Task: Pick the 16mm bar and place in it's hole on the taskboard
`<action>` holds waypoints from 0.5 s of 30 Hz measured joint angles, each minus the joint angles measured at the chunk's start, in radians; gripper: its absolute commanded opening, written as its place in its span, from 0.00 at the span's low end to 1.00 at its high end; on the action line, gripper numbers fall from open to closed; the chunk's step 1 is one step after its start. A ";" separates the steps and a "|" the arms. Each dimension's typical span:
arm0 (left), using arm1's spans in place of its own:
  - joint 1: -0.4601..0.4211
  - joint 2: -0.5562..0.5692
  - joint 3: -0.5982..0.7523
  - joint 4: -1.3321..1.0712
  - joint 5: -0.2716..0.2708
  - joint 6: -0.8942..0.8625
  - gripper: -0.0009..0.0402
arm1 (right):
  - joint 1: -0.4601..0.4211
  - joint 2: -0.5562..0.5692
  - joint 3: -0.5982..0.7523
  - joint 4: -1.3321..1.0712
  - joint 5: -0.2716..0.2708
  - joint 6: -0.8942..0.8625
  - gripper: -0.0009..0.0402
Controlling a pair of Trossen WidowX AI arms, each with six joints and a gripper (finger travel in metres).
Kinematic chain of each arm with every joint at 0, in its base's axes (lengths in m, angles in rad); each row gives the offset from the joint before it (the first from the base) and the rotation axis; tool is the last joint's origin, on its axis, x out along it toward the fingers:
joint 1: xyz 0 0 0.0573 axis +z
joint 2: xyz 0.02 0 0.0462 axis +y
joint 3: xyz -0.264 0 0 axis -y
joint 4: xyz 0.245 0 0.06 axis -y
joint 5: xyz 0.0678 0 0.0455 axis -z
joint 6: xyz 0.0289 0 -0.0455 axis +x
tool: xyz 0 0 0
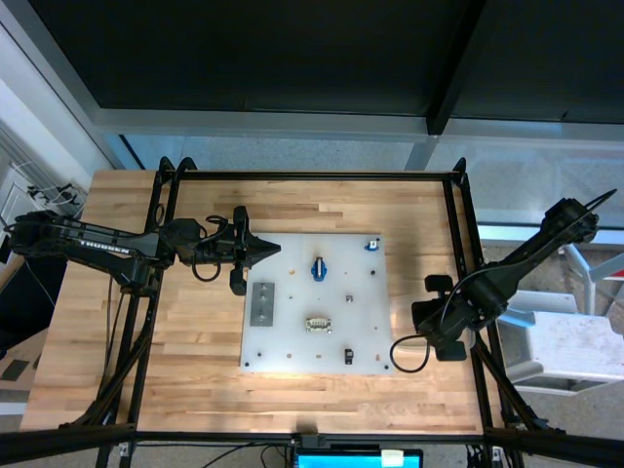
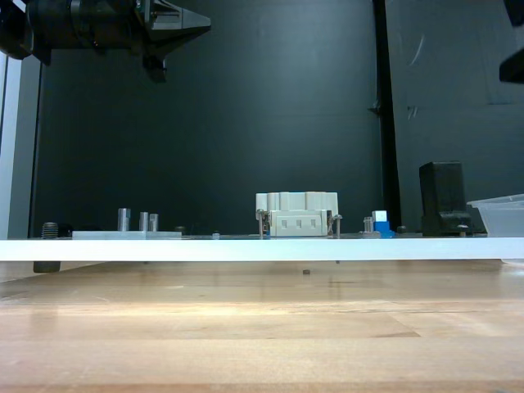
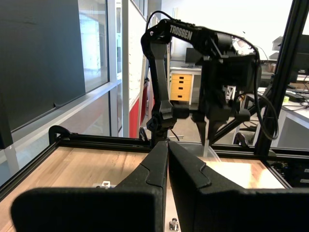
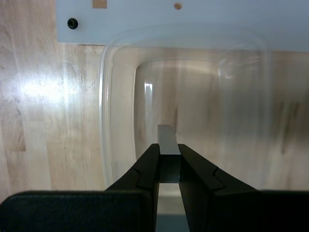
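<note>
Looking down the right wrist view, the right gripper [image 4: 168, 151] is clamped on the bar [image 4: 166, 137], which pokes out past the fingertips above the clear tray [image 4: 107, 96]. In the high view that's at the right of the frame, just off the right edge of the white board [image 1: 292, 341]. So the bar is held up in the air, clear of any hole.

The tray looks like the parts bin to me. The left gripper [image 1: 271, 248] sits high over the board's upper left corner, fingers pinched together on nothing, probably to stay out of the way. I can't tell which hole is the bar's; maybe it's in the grey block [image 1: 263, 302].
</note>
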 measured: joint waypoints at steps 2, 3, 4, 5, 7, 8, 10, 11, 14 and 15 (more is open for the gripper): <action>0.000 0.000 0.000 0.000 0.000 0.000 0.02 | -0.004 0.000 0.029 -0.034 0.005 -0.006 0.02; 0.000 0.000 0.000 0.000 0.000 0.000 0.02 | -0.007 0.000 0.039 -0.038 0.005 -0.013 0.02; 0.000 0.000 0.000 0.000 0.000 0.000 0.02 | -0.010 0.000 0.047 -0.038 0.005 -0.020 0.02; 0.000 0.000 0.000 0.000 0.000 0.000 0.02 | -0.013 0.000 0.053 -0.039 0.005 -0.022 0.02; 0.000 0.000 0.000 0.000 0.000 0.000 0.02 | -0.023 0.007 0.065 -0.047 0.005 -0.023 0.02; 0.000 0.000 0.000 0.000 0.000 0.000 0.02 | -0.028 0.015 0.075 -0.055 0.005 -0.023 0.02; 0.000 0.000 0.000 0.000 0.000 0.000 0.02 | -0.038 0.035 0.096 -0.066 0.005 -0.022 0.02; 0.000 0.000 0.000 0.000 0.000 0.000 0.02 | -0.044 0.046 0.107 -0.069 0.005 -0.022 0.02; 0.000 0.000 0.000 0.000 0.000 0.000 0.02 | -0.061 0.082 0.150 -0.071 0.005 -0.009 0.02; 0.000 0.000 0.000 0.000 0.000 0.000 0.02 | -0.067 0.097 0.168 -0.073 0.005 -0.005 0.02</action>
